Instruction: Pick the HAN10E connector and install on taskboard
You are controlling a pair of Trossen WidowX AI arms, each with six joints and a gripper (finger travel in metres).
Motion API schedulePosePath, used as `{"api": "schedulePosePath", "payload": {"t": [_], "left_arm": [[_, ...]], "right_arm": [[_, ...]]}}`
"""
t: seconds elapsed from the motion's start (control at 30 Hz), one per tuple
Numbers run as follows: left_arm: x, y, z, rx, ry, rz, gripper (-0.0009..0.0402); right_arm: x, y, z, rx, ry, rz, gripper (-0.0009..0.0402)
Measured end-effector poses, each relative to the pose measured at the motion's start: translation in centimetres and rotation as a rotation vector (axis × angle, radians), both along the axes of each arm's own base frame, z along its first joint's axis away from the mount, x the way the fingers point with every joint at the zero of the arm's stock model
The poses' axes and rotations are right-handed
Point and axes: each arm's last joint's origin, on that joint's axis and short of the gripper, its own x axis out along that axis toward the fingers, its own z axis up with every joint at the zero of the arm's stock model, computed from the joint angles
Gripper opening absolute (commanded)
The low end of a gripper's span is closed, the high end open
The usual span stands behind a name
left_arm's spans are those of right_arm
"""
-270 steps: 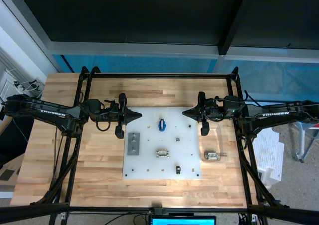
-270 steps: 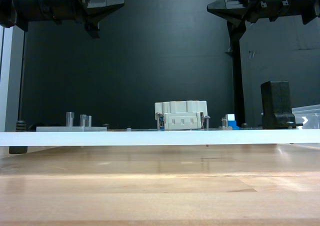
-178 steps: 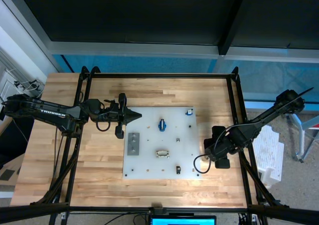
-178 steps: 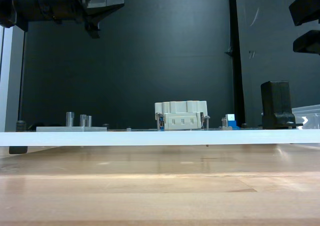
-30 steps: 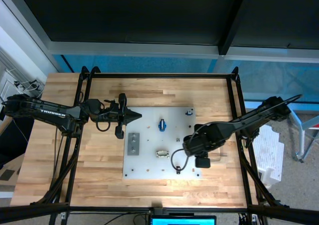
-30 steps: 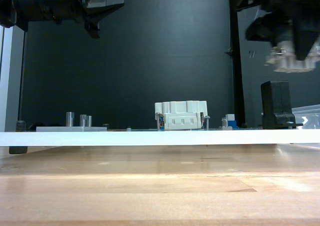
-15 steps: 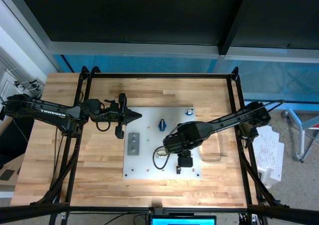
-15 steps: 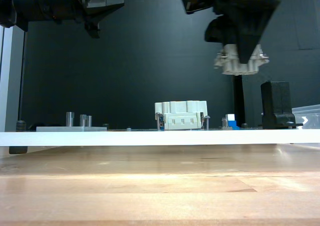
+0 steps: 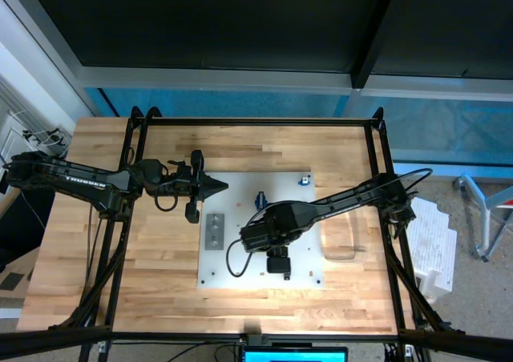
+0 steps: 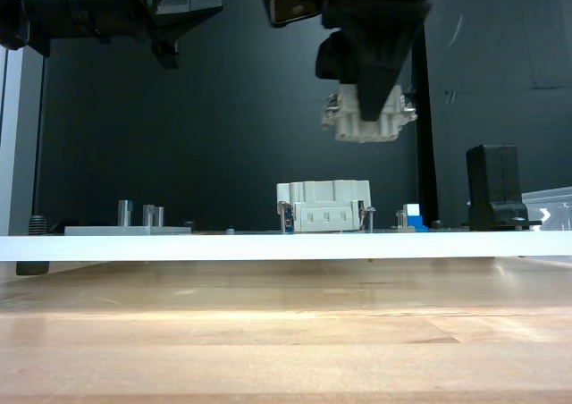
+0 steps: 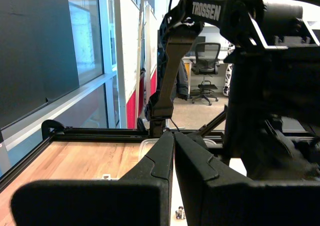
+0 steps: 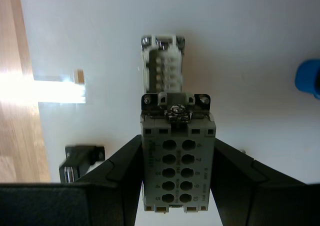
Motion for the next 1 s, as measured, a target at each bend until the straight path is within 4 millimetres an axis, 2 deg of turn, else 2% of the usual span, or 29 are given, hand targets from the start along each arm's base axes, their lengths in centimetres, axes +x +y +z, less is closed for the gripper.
{"api": "schedulePosePath", "payload": {"t": [0.53,1.0], "left_arm": [[0.0,0.0,0.0,0.0,0.0,0.0,0.0001],[0.0,0.0,0.0,0.0,0.0,0.0,0.0001]], "right_arm": [[3.1,0.4,-1.0,-0.002,0.012,0.015,0.0009],[3.3,0.2,-2.2,-0.006,0.02,0.019,0.0009]]}}
